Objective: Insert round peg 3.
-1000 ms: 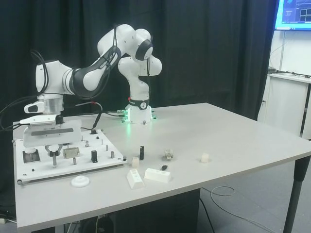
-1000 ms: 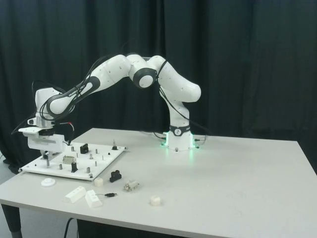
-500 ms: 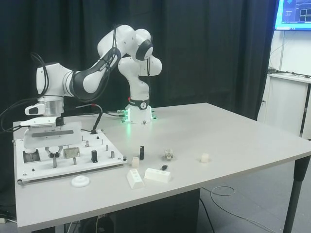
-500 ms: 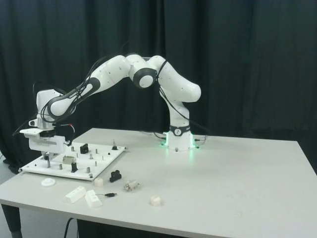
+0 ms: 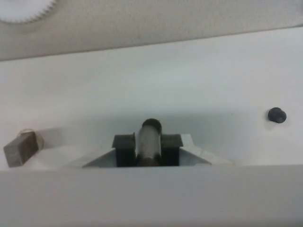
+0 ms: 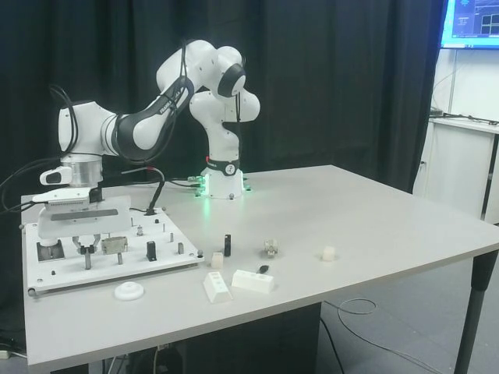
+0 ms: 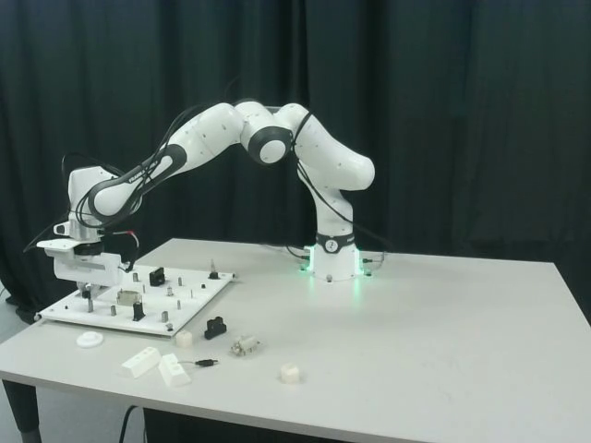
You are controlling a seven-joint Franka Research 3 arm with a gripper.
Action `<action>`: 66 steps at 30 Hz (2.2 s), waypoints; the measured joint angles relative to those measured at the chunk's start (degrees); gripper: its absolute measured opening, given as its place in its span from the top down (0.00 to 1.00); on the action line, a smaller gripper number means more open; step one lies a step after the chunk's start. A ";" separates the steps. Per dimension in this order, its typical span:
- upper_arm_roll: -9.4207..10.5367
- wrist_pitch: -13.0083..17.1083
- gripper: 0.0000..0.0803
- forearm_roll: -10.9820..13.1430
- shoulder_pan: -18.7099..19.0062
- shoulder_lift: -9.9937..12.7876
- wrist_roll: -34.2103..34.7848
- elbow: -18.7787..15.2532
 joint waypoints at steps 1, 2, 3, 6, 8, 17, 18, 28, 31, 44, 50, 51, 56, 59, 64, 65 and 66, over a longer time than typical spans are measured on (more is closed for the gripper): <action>0.00 0.01 0.87 0.14 0.00 0.00 0.01 -0.01; 0.00 0.02 0.87 0.25 0.00 0.00 0.03 -0.03; 0.00 0.04 0.87 0.33 0.00 0.00 0.05 -0.04; 0.00 0.11 0.87 0.64 -0.01 0.00 0.20 -0.09; -0.01 0.15 0.87 0.71 -0.03 0.00 0.37 -0.10; -0.05 0.50 0.87 0.75 -0.11 0.02 1.44 -0.18; -0.05 0.52 0.87 0.75 -0.12 0.02 1.55 -0.18; -0.03 0.54 0.87 1.19 -0.14 0.04 2.43 -0.18; 0.04 0.64 0.87 1.52 -0.13 0.09 2.54 -0.18; 0.12 1.22 0.87 1.74 -0.13 0.24 3.73 -0.17; 0.12 1.23 0.87 1.74 -0.12 0.25 3.91 -0.16; 0.12 1.23 0.87 1.74 -0.12 0.25 4.01 -0.16; 0.15 1.29 0.87 1.76 -0.12 0.25 5.30 -0.15; 0.18 1.40 0.87 1.77 -0.12 0.25 6.02 -0.14; 0.27 1.65 0.87 1.80 -0.12 0.24 6.29 -0.14; 0.29 1.71 0.87 1.81 -0.12 0.24 6.35 -0.14; 0.32 1.80 0.87 1.87 -0.12 0.25 6.45 -0.13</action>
